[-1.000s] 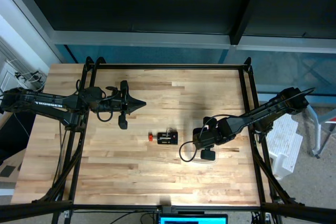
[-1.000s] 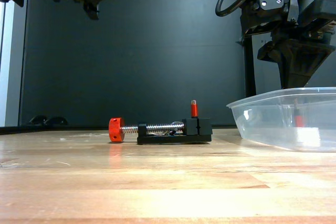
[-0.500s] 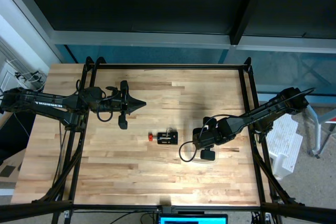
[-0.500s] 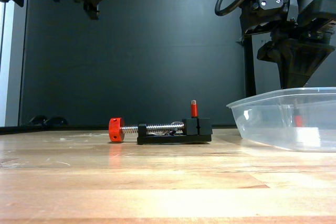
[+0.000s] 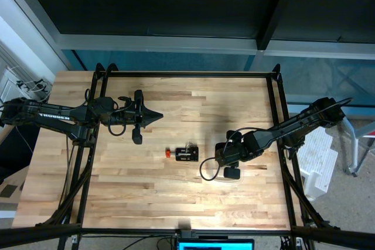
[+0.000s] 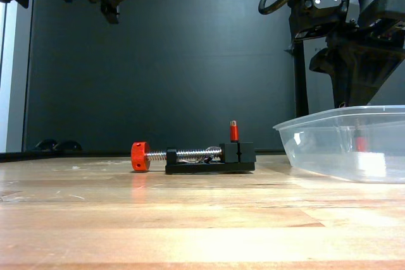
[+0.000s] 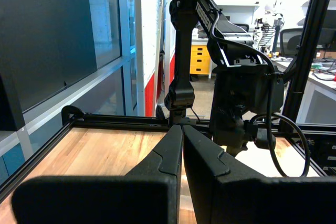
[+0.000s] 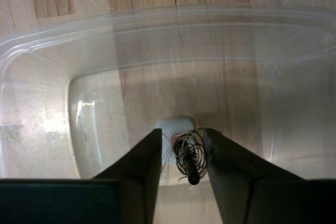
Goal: Pick the rca connector and install on the hub
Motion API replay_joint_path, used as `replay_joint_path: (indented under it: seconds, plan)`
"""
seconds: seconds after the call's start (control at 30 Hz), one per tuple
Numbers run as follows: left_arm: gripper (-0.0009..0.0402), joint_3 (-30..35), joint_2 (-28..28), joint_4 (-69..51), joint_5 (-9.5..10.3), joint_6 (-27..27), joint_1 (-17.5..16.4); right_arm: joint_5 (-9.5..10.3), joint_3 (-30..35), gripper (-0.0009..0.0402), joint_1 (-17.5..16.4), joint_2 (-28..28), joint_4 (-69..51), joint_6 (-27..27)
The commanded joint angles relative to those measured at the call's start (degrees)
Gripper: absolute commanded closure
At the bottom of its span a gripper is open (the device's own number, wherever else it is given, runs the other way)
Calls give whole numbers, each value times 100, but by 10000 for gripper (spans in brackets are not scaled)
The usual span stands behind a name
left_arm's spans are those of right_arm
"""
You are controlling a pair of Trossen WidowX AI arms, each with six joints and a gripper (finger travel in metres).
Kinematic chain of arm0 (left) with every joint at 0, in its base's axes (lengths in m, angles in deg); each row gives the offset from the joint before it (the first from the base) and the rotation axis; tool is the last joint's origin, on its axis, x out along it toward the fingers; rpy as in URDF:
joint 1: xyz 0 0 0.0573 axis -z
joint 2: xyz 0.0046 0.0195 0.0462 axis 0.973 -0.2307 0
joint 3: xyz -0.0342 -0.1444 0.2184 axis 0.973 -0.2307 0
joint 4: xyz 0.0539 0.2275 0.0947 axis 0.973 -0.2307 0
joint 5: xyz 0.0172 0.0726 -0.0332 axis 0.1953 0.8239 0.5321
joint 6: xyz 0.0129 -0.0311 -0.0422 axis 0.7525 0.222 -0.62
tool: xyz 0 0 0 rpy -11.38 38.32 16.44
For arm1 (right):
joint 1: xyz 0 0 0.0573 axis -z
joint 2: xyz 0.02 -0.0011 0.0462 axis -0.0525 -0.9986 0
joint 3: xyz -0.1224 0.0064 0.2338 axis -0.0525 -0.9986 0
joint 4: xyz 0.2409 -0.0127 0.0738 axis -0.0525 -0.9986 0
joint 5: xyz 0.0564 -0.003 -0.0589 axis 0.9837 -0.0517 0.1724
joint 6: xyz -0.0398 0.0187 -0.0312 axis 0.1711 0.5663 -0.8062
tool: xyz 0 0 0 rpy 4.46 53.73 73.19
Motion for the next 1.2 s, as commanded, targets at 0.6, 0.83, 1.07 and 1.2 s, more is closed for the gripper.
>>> replay_joint_path:
  seconds: [0.6, 0.83, 1.07, 1.2]
  plan:
    - [392, 0, -2, 2, 0, 2, 0, 48, -33, 197, -15, 225, -293, 63]
    - [392, 0, -2, 2, -2, 2, 0, 37, -177, 196, -26, -11, 17, 44]
    - [392, 0, -2, 0, -2, 2, 0, 46, -251, 196, -50, -168, 96, -44]
    - [392, 0, -2, 2, -2, 2, 0, 42, -304, 197, -52, -195, 160, -46]
